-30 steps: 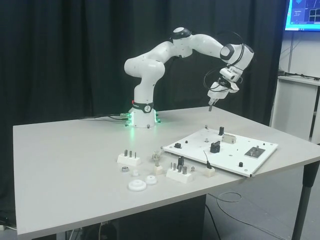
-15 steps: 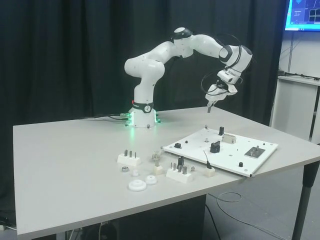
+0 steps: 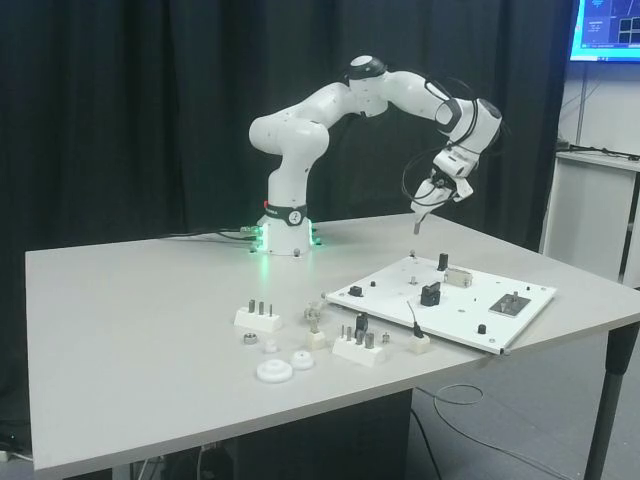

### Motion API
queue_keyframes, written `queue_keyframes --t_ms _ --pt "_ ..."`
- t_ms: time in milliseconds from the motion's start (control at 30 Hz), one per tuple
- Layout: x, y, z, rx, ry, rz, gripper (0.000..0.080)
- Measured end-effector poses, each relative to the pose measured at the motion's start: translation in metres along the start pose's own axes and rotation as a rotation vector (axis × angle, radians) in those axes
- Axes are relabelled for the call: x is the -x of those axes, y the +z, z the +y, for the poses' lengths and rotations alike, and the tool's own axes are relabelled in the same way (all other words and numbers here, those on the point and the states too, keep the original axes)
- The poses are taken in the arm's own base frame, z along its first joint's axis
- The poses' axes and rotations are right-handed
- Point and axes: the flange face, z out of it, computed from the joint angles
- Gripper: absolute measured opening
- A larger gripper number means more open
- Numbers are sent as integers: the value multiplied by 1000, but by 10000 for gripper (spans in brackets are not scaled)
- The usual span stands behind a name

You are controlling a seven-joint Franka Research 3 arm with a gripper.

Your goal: Insert square peg 4.

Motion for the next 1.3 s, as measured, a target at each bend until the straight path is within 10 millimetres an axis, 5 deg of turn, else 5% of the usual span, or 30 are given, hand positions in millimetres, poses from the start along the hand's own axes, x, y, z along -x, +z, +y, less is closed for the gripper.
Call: queue_keyframes --t_ms 1300 --pt "-18 41 -9 -50 16 -22 150"
